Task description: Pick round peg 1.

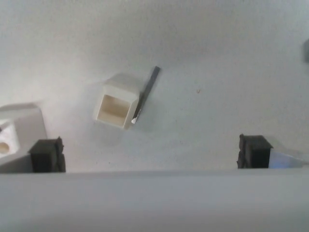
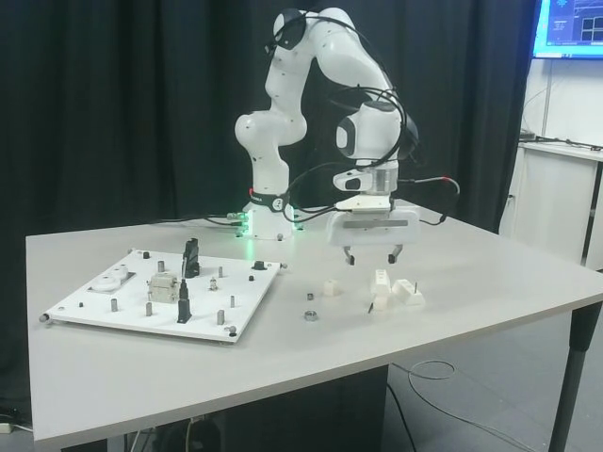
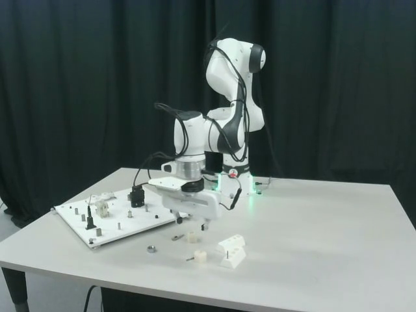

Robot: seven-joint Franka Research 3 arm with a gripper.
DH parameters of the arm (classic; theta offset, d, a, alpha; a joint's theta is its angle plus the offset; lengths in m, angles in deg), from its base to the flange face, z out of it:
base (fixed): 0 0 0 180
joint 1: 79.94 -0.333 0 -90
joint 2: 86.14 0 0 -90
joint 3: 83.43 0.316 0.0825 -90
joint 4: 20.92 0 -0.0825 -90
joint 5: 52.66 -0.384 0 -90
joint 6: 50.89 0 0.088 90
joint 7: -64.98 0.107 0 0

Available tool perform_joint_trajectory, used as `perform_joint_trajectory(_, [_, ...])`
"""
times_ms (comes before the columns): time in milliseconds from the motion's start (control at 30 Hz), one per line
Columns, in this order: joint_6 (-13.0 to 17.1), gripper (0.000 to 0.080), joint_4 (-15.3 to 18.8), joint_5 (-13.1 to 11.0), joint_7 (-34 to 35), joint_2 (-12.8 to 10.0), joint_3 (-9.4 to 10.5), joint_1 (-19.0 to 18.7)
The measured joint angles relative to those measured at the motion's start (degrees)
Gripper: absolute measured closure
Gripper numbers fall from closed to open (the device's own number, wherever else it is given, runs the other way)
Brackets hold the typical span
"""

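A thin grey round peg (image 1: 147, 92) leans against a small white hollow block (image 1: 115, 107) on the table. In the room views the peg (image 2: 372, 304) (image 3: 189, 259) sticks out at the foot of that block (image 2: 381, 282) (image 3: 200, 256). My gripper (image 1: 150, 153) (image 2: 372, 259) (image 3: 193, 224) hangs open a little above the table, short of the peg, with nothing between its black fingertips (image 1: 47, 155). A white holder block with holes (image 1: 14, 135) (image 2: 407, 294) (image 3: 232, 250) lies beside the peg's block.
Another small white block (image 2: 331, 288) (image 3: 192, 237) sits near the gripper. A metal ring (image 2: 309, 314) (image 3: 151, 248) lies towards the white assembly board (image 2: 94, 306) (image 3: 71, 224), which carries several small parts. The arm's base (image 2: 268, 221) stands behind.
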Motion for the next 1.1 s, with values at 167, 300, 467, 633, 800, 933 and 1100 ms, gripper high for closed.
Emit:
perform_joint_trajectory(167, [0.08,0.0003,-0.15,-0.01,0.1,0.0,0.11,-0.33])
perform_joint_trajectory(300, [0.32,0.0003,-0.38,-0.07,0.1,-0.02,0.57,-0.48])
perform_joint_trajectory(467, [0.81,0.0003,-0.72,-0.08,0.1,-0.17,1.48,-0.57])
perform_joint_trajectory(633, [0.91,0.0003,-1.38,-0.1,0.13,-0.64,2.45,-0.59])
perform_joint_trajectory(800, [0.94,0.0003,-2.48,-0.23,0.72,-1.55,3.49,-0.59])
perform_joint_trajectory(933, [0.93,0.0003,-3.52,-0.38,1.43,-2.64,4.48,-0.6])
perform_joint_trajectory(1100, [0.93,0.0003,-4.78,-0.49,2.75,-4.2,5.8,-0.61])
